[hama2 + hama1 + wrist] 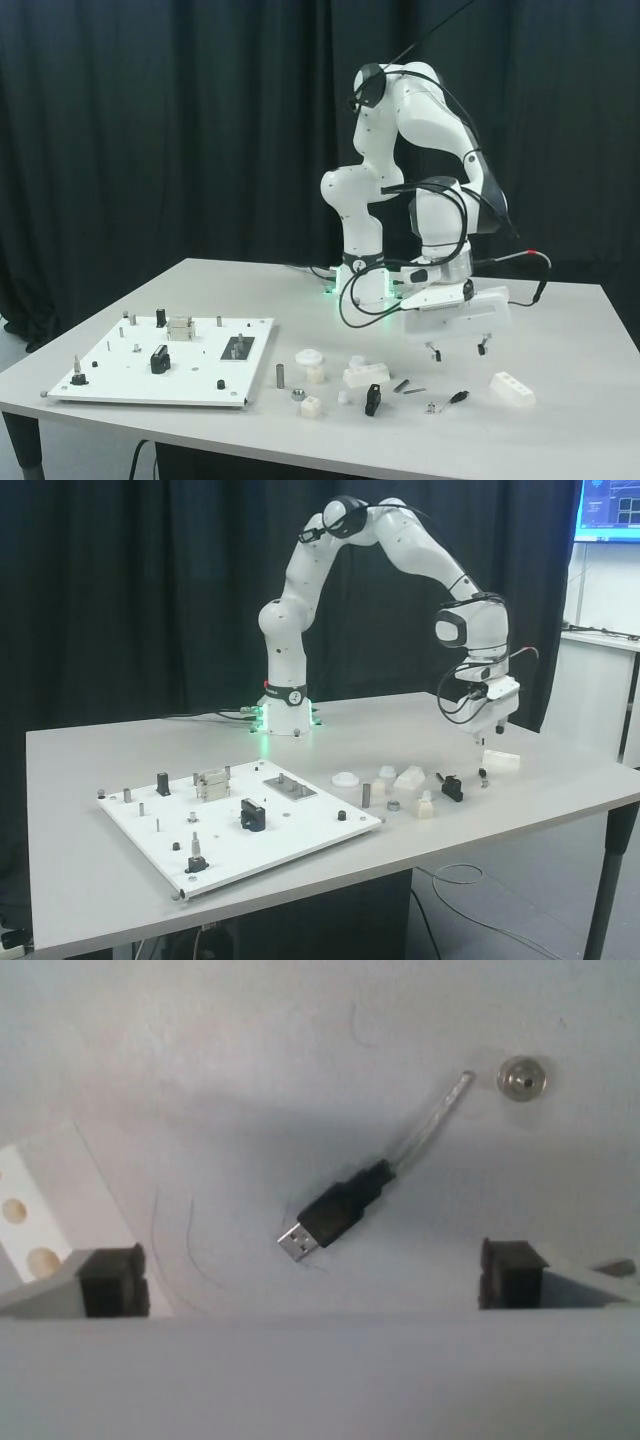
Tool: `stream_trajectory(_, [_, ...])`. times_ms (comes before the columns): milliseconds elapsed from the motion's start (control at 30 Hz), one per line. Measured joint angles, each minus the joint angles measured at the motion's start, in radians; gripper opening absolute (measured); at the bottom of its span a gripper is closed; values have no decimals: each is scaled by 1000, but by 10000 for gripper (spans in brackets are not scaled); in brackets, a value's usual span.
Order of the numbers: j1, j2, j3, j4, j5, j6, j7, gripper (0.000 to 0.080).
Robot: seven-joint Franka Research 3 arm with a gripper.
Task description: Remove round peg 1.
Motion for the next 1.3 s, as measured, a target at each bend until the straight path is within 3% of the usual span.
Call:
stream_trajectory(67, [0,2,0,4,0,0,0,122])
stream_trajectory(100, [0,3,0,6,0,0,0,739])
stream_trajectory(267, [0,4,1,12,0,0,0,739])
stream_trajectory(300, [0,4,1,13,0,0,0,790])
stream_trajectory(1300, [-3,4,-15,64,-1,-29,2,800])
